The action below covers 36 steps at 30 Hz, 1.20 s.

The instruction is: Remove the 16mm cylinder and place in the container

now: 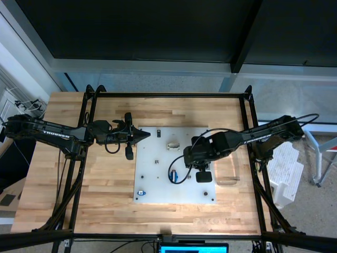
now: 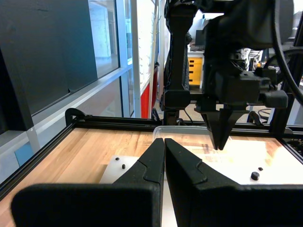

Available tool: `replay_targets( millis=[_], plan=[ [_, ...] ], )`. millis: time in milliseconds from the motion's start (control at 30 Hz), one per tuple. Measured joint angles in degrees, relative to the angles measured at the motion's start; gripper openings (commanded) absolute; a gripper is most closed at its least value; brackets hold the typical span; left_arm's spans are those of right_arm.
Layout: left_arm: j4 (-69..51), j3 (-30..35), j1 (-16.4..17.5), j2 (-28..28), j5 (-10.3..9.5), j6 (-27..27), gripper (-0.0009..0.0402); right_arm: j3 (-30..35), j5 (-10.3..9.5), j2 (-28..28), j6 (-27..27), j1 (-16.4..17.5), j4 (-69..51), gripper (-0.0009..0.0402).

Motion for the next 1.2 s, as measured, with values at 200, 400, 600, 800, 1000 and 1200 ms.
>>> replay_targets(
  millis=[200,400,600,800,1000,1200],
  plan=[
    [0.0,0.0,0.0,0.0,0.0,0.0,0.0,3.3,1.36,3.8,1.1,1.2,-2.5,0.0143],
    [0.0,0.0,0.0,0.0,0.0,0.0,0.0,3.6,1.86,5.9,2.9,1.4,-2.8,0.021],
    [0.0,0.0,0.0,0.0,0.0,0.0,0.0,3.6,1.92,8.8,4.1,1.9,-2.9,0.024],
    [0.0,0.0,0.0,0.0,0.0,0.0,0.0,3.4,1.86,11.2,5.7,2.4,-0.7,0.0235],
    [0.0,0.0,0.0,0.0,0.0,0.0,0.0,3.2,1.51,12.7,7.3,2.8,1.8,0.0221],
    [0.0,0.0,0.0,0.0,0.0,0.0,0.0,1.4,1.49,12.7,8.7,3.3,5.0,0.0212]
  ],
)
